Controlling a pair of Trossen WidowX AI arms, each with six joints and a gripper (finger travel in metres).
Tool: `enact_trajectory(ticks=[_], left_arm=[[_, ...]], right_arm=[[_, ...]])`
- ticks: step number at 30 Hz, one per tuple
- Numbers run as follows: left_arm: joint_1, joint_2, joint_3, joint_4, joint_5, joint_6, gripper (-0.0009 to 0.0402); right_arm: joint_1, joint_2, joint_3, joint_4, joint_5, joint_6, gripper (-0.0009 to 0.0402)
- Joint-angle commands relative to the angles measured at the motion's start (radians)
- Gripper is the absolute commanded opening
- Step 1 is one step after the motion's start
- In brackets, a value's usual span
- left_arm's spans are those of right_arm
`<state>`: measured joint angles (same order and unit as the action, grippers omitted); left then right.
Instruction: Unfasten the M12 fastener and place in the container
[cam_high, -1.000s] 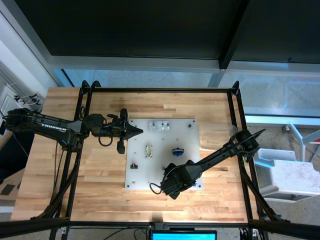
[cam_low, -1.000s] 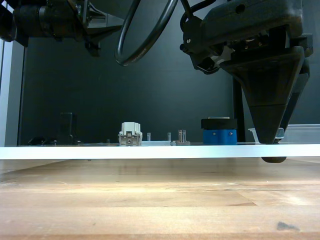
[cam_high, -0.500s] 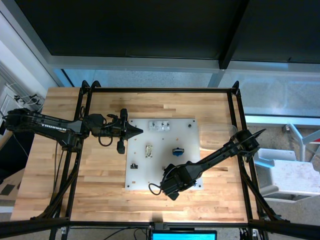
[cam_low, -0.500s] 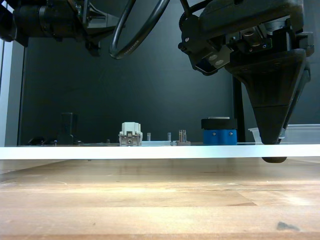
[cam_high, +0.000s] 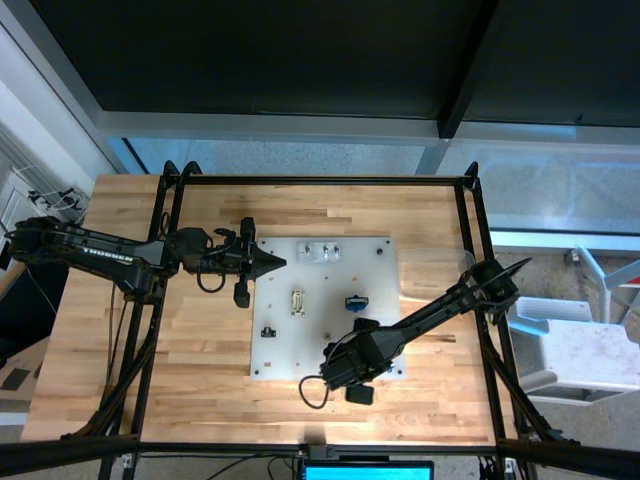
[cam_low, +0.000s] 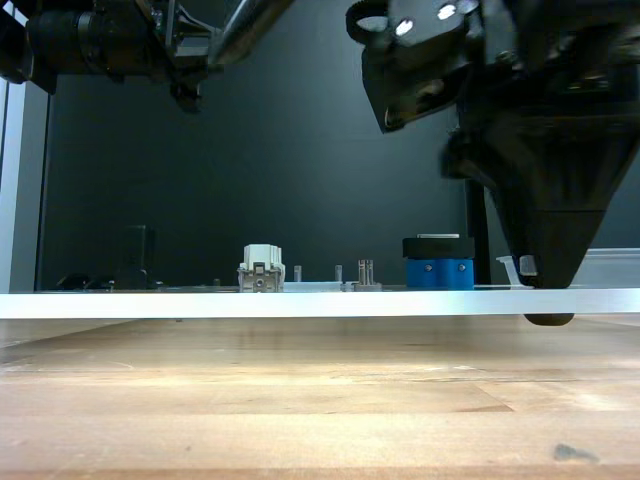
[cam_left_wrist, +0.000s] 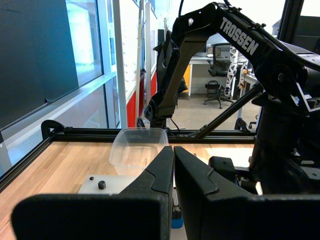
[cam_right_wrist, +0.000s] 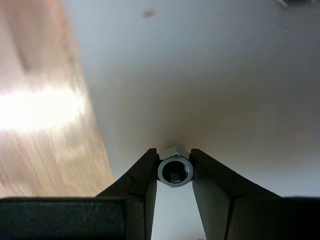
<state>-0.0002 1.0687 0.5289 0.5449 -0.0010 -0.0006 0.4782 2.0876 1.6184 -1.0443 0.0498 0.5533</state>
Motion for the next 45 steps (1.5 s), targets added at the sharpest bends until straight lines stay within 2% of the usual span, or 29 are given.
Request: enact_trajectory(ticks=[1,11,20,24,30,38,45], left_arm=[[0.000,0.000,0.000,0.000,0.000,0.000,0.0000],[0.000,0.000,0.000,0.000,0.000,0.000,0.0000],[0.000,0.000,0.000,0.000,0.000,0.000,0.0000],[0.000,0.000,0.000,0.000,0.000,0.000,0.0000],[0.000,0.000,0.000,0.000,0.000,0.000,0.0000],[0.000,0.000,0.000,0.000,0.000,0.000,0.0000],[0.000,0.000,0.000,0.000,0.000,0.000,0.0000]], right_arm=[[0.000,0.000,0.002,0.003,0.001,-0.193,0.0008],[0.000,0.000,0.002,0.007,0.002,-0.690,0.0008],[0.003,-0.018,0.002,-0.006,0.002,-0.935,0.0008],[0.004,-0.037,0.002,-0.008,0.002,-1.014,0.0008],[0.004,-0.083,0.002,-0.024,0.002,-1.013,0.0008],[0.000,-0.190,0.001,-0.068,0.001,-0.953,0.0008],[-0.034,-0.277,-0.033,-0.091,0.001,-0.926,0.0008]])
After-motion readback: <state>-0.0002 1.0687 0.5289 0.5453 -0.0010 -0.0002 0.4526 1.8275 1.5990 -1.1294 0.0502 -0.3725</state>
